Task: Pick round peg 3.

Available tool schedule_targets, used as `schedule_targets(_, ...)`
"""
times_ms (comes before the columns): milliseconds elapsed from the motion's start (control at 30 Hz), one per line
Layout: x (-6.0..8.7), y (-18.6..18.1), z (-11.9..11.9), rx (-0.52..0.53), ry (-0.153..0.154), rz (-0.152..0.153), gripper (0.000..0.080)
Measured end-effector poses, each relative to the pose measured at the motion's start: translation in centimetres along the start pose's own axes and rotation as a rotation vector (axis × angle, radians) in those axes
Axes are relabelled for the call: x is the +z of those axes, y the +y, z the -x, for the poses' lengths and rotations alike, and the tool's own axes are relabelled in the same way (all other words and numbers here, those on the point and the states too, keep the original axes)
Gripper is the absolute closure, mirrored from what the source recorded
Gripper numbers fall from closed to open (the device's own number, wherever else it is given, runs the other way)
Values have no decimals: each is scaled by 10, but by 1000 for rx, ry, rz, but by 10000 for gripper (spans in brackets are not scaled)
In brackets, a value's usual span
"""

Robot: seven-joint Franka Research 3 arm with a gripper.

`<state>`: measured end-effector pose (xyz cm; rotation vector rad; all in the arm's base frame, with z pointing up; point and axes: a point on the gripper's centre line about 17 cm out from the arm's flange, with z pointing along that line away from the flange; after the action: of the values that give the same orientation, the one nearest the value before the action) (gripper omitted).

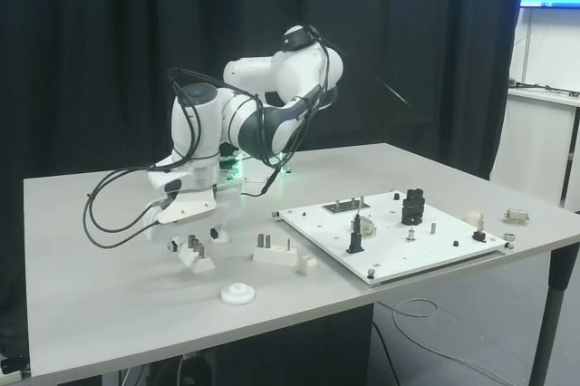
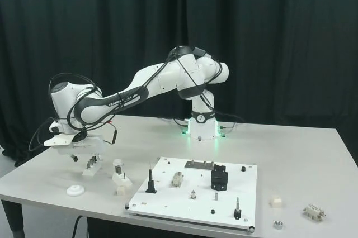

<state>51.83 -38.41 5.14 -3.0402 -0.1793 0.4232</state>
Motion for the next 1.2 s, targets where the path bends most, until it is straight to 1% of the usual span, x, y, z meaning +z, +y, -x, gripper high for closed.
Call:
schedule_targets(333, 17, -4, 10, 36, -35, -24, 3)
schedule_targets(600, 22, -8, 12, 56, -52, -31, 3)
schedule_targets(633, 22, -9, 13, 60, -55, -31, 108)
schedule_targets(800, 21, -10, 14, 89, -63, -30, 108)
schedule_targets(833, 20, -10, 14, 91, -63, -30, 302)
schedule_targets(1000, 18, -12, 14, 92, -64, -29, 302)
schedule_targets(1033, 18, -12, 14, 92, -64, -29, 502)
schedule_targets(1167, 17, -14, 13, 93, -65, -30, 502)
schedule_targets(1200, 17, -14, 13, 93, -65, -30, 682)
